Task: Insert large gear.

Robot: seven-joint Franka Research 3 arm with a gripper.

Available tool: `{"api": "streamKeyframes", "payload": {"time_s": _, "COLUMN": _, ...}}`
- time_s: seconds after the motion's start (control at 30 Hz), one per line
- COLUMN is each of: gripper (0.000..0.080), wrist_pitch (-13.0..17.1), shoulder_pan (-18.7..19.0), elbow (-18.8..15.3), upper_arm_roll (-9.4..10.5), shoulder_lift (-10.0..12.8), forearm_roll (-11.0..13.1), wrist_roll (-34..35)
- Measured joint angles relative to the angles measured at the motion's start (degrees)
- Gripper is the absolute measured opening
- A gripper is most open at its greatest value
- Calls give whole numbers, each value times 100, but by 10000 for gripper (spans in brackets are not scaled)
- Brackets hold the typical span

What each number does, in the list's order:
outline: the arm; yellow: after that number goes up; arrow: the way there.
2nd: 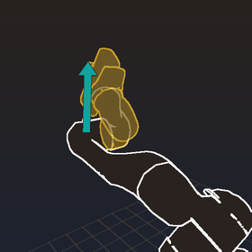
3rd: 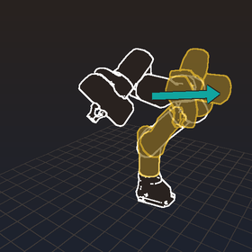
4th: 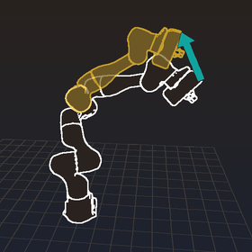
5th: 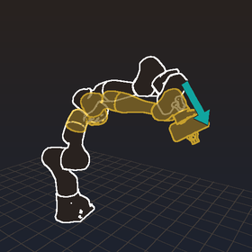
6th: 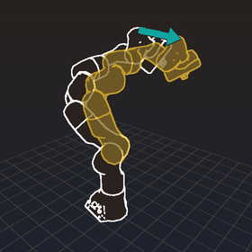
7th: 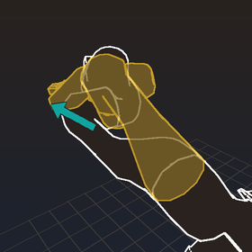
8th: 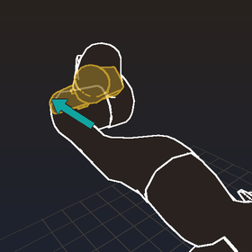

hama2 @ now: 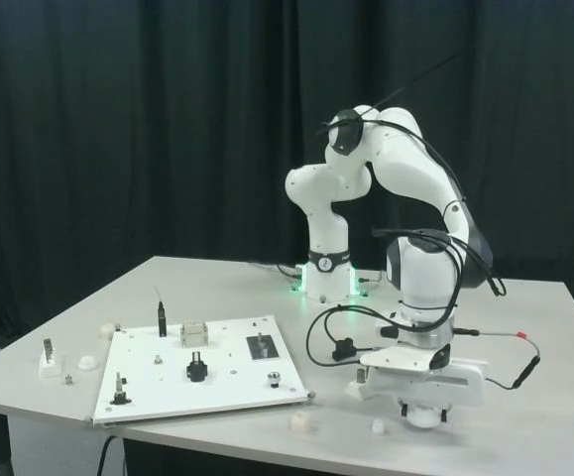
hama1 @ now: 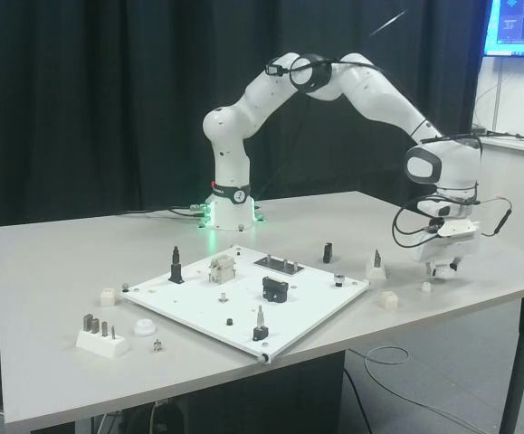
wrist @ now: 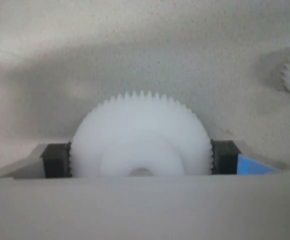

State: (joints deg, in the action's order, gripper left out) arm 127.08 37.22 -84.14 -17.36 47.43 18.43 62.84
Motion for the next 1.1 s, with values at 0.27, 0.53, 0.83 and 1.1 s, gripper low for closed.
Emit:
{"api": "streamKeyframes", "payload": {"time_s": 0.27, "gripper": 594, "wrist_pitch": -38, "shoulder_pan": 0, "elbow": 0, "upper_arm_roll": -10, "shoulder_lift": -23, "forearm_roll": 0, "wrist_roll": -162}}
{"api": "streamKeyframes", "payload": {"time_s": 0.53, "gripper": 594, "wrist_pitch": -96, "shoulder_pan": -4, "elbow": 0, "upper_arm_roll": -37, "shoulder_lift": -58, "forearm_roll": 0, "wrist_roll": -537}}
{"api": "streamKeyframes", "payload": {"time_s": 0.83, "gripper": 594, "wrist_pitch": -432, "shoulder_pan": -45, "elbow": 0, "upper_arm_roll": -78, "shoulder_lift": -206, "forearm_roll": 0, "wrist_roll": -889}}
{"api": "streamKeyframes", "payload": {"time_s": 1.1, "gripper": 594, "wrist_pitch": -947, "shoulder_pan": -97, "elbow": -3, "upper_arm_roll": -173, "shoulder_lift": -429, "forearm_roll": -9, "wrist_roll": -1166}}
